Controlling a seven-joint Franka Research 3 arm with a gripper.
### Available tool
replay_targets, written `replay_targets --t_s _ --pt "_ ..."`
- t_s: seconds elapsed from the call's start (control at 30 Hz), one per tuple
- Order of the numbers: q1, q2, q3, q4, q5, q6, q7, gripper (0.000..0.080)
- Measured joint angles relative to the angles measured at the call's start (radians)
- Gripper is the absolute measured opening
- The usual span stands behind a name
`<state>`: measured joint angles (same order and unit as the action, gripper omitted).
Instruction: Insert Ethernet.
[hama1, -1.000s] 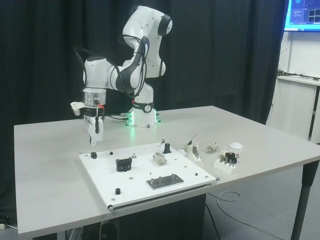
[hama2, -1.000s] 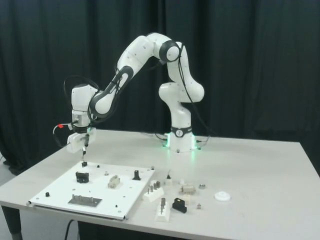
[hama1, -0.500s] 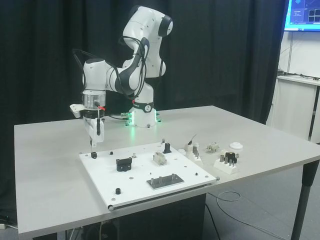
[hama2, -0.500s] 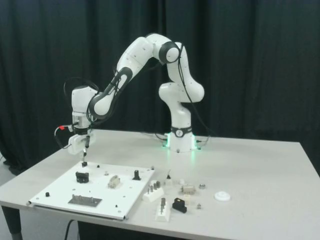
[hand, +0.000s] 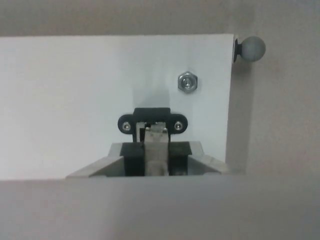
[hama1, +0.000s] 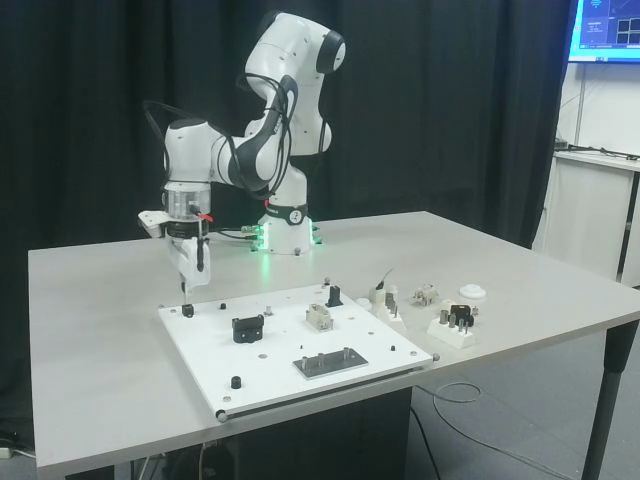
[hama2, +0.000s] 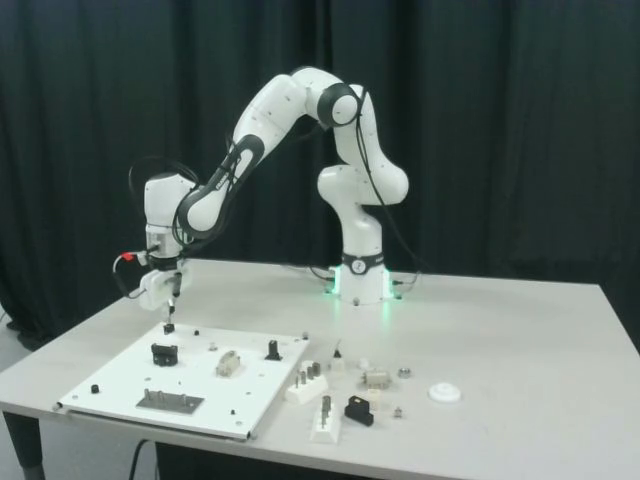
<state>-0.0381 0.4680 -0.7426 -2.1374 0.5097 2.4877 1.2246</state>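
In the wrist view a grey Ethernet plug (hand: 156, 144) sits between the black fingers (hand: 131, 159) of my gripper (hand: 156, 161), which is shut on it. Its tip points at the black Ethernet socket (hand: 152, 121) on the white board (hand: 60, 100). From the room, the gripper (hama1: 187, 283) (hama2: 169, 298) hangs upright over the socket (hama1: 187, 311) (hama2: 168, 327) at the board's far left corner. I cannot tell whether the plug is touching the socket.
The white board (hama1: 290, 345) also carries a black part (hama1: 247, 328), a grey connector (hama1: 319, 317) and a metal plate (hama1: 330, 362). White holders (hama1: 452, 325) and a white disc (hama1: 472, 291) lie to its right. A nut (hand: 188, 82) and a grey knob (hand: 252, 48) sit near the socket.
The hand has turned a little about its upright axis while staying over the socket at the board's corner. The arm's elbow has shifted slightly.
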Motion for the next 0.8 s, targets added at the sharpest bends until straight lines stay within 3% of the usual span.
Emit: replay_targets --t_s 0.8 --pt "0.0 0.0 0.001 -0.005 0.018 0.003 -0.016 0.0094"
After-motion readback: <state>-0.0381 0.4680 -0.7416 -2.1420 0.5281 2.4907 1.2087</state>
